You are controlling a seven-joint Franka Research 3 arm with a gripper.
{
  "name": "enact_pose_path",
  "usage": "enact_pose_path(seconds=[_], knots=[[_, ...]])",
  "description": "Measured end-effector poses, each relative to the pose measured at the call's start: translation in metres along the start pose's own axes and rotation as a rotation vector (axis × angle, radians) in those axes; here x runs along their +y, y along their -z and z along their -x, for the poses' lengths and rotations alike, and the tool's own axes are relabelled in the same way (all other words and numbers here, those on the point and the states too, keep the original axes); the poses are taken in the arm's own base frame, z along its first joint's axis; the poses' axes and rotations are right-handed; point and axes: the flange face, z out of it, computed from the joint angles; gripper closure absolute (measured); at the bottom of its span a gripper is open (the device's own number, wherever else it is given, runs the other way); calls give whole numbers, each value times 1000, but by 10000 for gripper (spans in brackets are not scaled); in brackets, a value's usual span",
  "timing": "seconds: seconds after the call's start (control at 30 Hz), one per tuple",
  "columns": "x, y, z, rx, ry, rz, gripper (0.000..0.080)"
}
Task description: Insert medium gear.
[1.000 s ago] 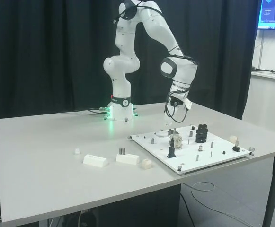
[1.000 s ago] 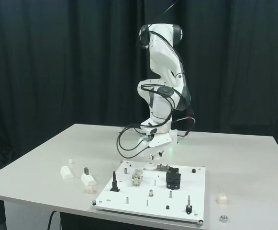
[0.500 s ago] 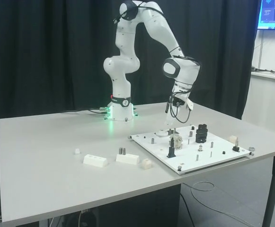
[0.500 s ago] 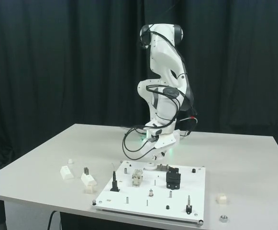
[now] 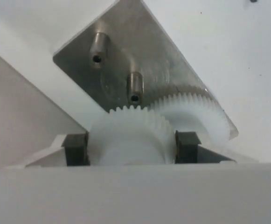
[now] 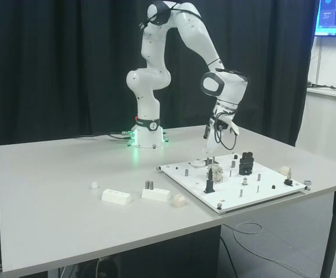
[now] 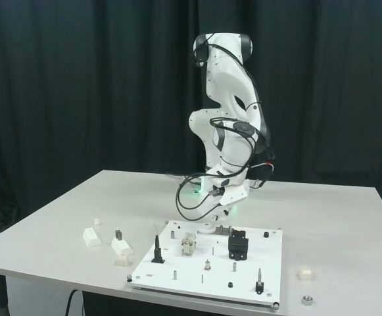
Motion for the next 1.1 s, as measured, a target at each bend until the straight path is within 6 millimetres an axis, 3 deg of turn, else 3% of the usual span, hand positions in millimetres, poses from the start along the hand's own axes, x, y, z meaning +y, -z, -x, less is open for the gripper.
enact_pose_path(seconds=[1.1], knots=[[-21,-22,-3,-18,49,41,406]])
